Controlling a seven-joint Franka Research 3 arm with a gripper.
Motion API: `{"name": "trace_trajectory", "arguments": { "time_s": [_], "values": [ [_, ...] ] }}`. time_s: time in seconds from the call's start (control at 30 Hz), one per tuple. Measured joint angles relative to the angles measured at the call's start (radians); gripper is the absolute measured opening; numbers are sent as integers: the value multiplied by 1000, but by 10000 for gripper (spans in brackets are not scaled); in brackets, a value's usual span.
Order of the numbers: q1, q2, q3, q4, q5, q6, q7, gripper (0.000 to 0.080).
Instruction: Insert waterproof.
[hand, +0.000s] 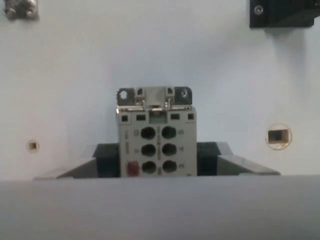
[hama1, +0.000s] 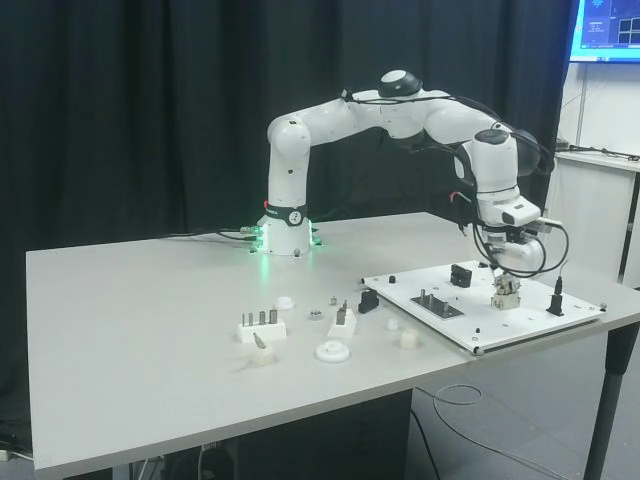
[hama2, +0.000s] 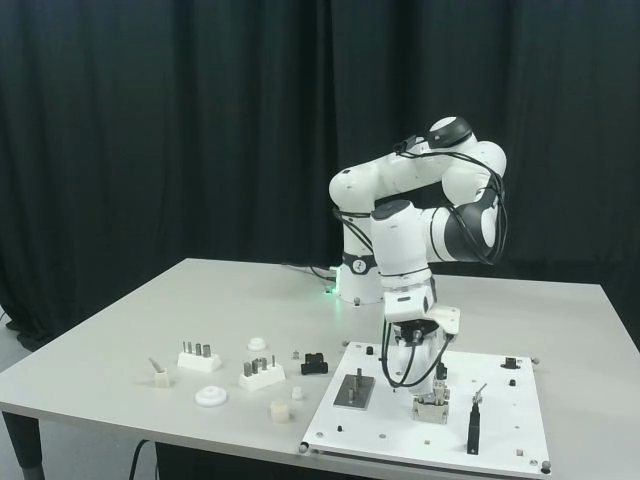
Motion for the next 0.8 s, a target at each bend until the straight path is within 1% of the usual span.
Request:
{"name": "trace_trajectory", "arguments": {
  "time_s": [0.37, 0.6, 0.8],
  "values": [
    [4, 0, -2, -4, -2, 0, 42, 313],
    [14, 1, -2, -11, -2, 20, 48, 313],
    [29, 1, -2, -25, 0, 47, 59, 313]
  ]
}}
